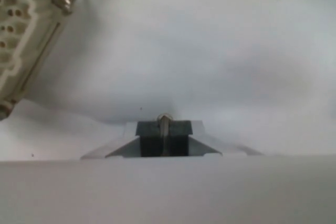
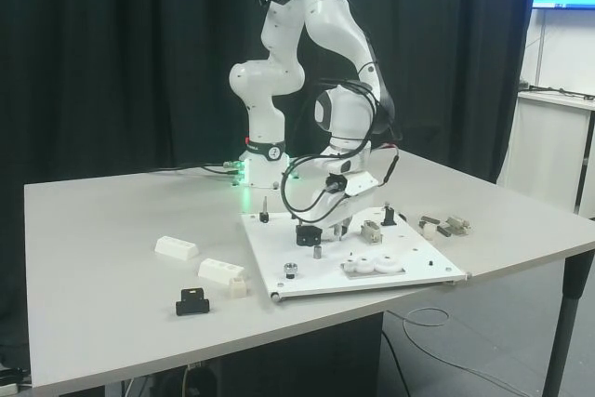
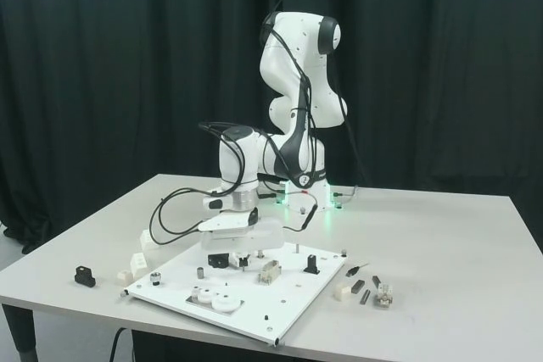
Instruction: Remove square peg 1.
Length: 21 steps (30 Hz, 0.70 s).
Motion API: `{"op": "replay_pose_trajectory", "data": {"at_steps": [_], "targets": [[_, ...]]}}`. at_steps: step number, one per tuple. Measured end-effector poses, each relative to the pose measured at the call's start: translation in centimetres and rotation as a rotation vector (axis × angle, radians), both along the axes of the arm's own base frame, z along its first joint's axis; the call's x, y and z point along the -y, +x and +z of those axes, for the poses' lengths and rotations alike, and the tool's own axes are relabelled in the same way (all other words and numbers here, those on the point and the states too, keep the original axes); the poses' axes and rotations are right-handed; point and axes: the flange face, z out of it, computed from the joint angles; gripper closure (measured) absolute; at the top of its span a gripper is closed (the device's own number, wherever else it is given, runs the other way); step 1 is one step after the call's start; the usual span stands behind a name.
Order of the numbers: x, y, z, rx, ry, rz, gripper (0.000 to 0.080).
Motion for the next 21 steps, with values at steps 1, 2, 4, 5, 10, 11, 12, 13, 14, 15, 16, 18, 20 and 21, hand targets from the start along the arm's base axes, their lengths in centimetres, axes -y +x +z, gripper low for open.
{"op": "replay_pose_trajectory", "data": {"at_steps": [1, 2, 4, 5, 10, 11, 12, 13, 14, 15, 16, 18, 20, 21], "targets": [[0.0, 0.0, 0.0, 0.0, 0.0, 0.008, 0.0776], [0.0, 0.0, 0.0, 0.0, 0.001, 0.014, 0.0776], [0.0, 0.0, 0.0, -0.001, 0.001, 0.024, 0.0776], [0.0, 0.0, 0.0, -0.001, 0.001, 0.028, 0.0776], [-0.02, 0.01, 0.0, -0.002, 0.0, 0.057, 0.0776], [-0.04, 0.01, 0.0, -0.002, -0.001, 0.065, 0.0776], [-0.05, 0.01, 0.01, -0.002, -0.001, 0.074, 0.0776], [-0.06, 0.01, 0.01, -0.003, -0.002, 0.082, 0.0776], [-0.08, 0.02, 0.01, -0.003, -0.003, 0.091, 0.0776], [-0.1, 0.02, 0.01, -0.004, -0.003, 0.1, 0.0776], [-0.11, 0.02, 0.01, -0.004, -0.004, 0.109, 0.0776], [-0.13, 0.02, 0.02, -0.004, -0.004, 0.126, 0.0776], [-0.12, 0.02, 0.02, -0.004, -0.003, 0.135, 0.0776], [-0.12, 0.02, 0.03, -0.004, -0.003, 0.135, 0.0776]]}}
